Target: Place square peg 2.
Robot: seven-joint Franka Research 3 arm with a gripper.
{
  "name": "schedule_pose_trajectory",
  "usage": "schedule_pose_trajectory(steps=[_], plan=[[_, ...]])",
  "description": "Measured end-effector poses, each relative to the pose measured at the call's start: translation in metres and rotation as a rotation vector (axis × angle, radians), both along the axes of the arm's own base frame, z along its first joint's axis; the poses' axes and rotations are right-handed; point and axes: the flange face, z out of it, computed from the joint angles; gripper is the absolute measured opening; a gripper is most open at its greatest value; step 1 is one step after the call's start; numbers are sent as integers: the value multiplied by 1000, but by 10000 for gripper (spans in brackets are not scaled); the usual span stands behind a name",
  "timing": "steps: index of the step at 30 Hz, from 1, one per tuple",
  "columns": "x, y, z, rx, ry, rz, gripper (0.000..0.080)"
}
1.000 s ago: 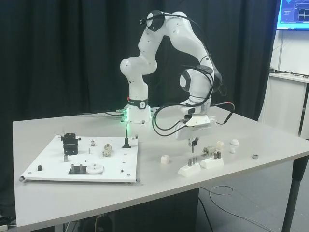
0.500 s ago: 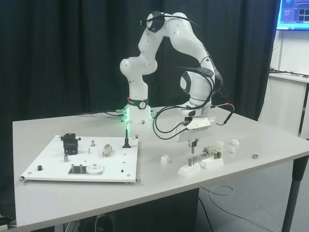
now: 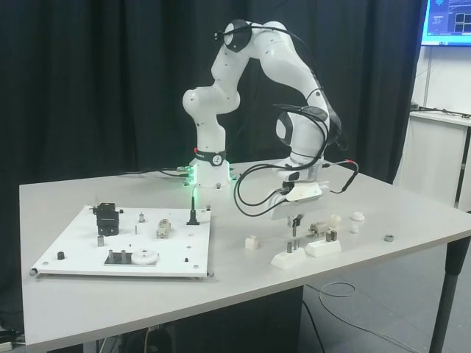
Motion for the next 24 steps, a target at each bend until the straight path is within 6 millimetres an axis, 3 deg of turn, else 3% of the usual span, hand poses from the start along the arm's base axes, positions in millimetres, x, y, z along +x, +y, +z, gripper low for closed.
schedule_pose_trajectory(steps=[24], plan=[[4,1,-5,2,14,10,74]])
